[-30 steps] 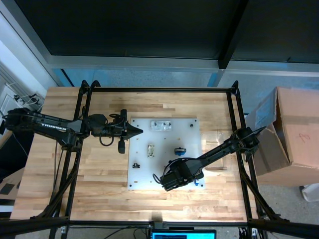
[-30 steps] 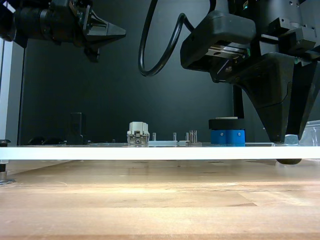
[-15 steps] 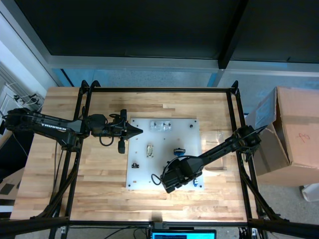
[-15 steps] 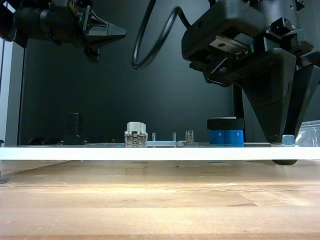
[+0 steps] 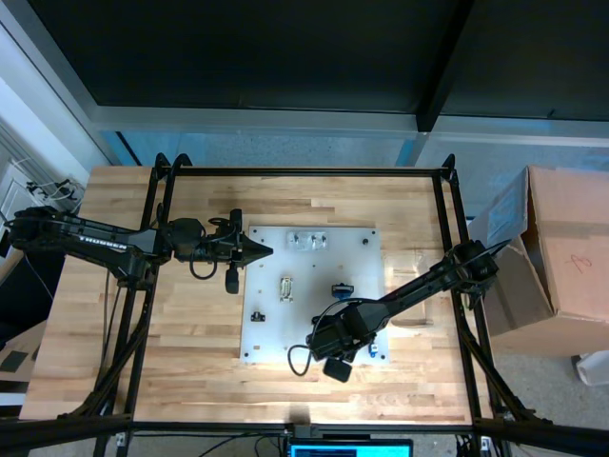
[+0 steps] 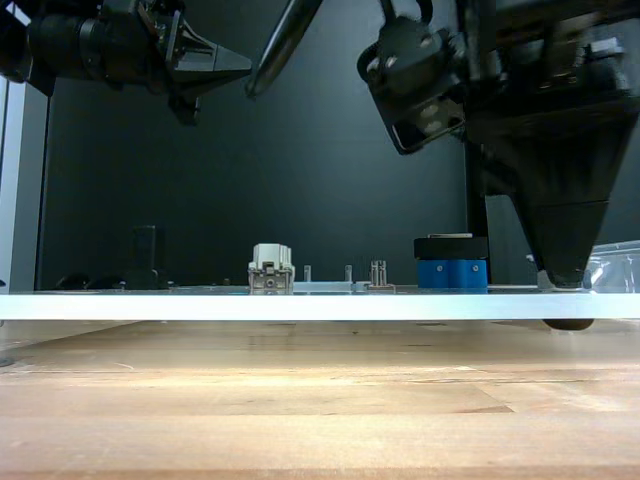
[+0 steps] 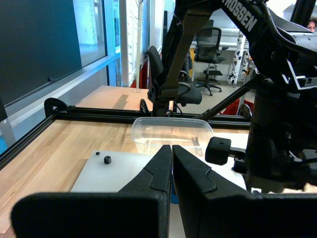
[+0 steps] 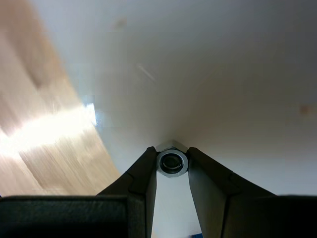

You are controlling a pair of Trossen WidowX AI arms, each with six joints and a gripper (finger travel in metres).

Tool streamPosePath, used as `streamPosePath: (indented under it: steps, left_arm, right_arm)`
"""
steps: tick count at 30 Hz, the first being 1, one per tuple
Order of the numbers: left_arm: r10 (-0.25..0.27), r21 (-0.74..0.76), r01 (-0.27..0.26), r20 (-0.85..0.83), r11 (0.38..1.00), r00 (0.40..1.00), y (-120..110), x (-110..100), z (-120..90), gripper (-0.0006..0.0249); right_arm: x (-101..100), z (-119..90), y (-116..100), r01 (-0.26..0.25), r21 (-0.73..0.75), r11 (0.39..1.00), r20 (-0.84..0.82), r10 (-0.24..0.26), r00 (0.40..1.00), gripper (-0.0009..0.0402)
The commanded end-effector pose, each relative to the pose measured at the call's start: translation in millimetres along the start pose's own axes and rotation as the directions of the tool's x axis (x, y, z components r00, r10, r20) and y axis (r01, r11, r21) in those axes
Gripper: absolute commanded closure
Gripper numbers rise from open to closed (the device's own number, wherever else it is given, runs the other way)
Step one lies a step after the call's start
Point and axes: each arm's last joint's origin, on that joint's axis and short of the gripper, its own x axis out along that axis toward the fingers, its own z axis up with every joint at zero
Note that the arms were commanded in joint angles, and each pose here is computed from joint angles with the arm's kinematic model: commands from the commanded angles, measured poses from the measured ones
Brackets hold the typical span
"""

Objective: Unfasten the M12 nut and place it in the container

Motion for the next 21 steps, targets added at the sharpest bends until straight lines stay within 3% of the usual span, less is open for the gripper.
streamPosePath:
  steps: [1, 5, 10, 18, 21]
  left_arm:
    - [0.0, 0.0, 0.0, 0.0, 1.0, 1.0, 0.1, 0.1, 0.0, 0.0243]
    - [0.0, 0.0, 0.0, 0.0, 1.0, 1.0, 0.1, 0.1, 0.0, 0.0243]
    - [0.0, 0.0, 0.0, 0.0, 1.0, 1.0, 0.0, 0.1, 0.0, 0.0243]
    - [0.0, 0.0, 0.0, 0.0, 1.0, 1.0, 0.0, 0.1, 0.0, 0.0243]
    - [0.0, 0.0, 0.0, 0.0, 1.0, 1.0, 0.0, 0.1, 0.0, 0.0243]
  right_arm:
    - [0.6, -2.0, -2.0, 0.014, -0.257, 0.966, -0.018, -0.019, 1.0, 0.0373]
    - [-0.9, -3.6, -3.4, 0.009, -0.539, 0.842, -0.03, -0.03, 0.999, 0.0373]
    - [-4.3, -4.2, -4.1, -0.007, -0.82, 0.573, -0.028, -0.027, 0.999, 0.0373]
    - [-4.9, -4.4, -4.2, -0.023, -0.987, 0.16, -0.028, -0.027, 0.999, 0.0373]
    - [-4.9, -4.5, -4.0, -0.026, -0.998, 0.053, -0.027, -0.027, 0.999, 0.0373]
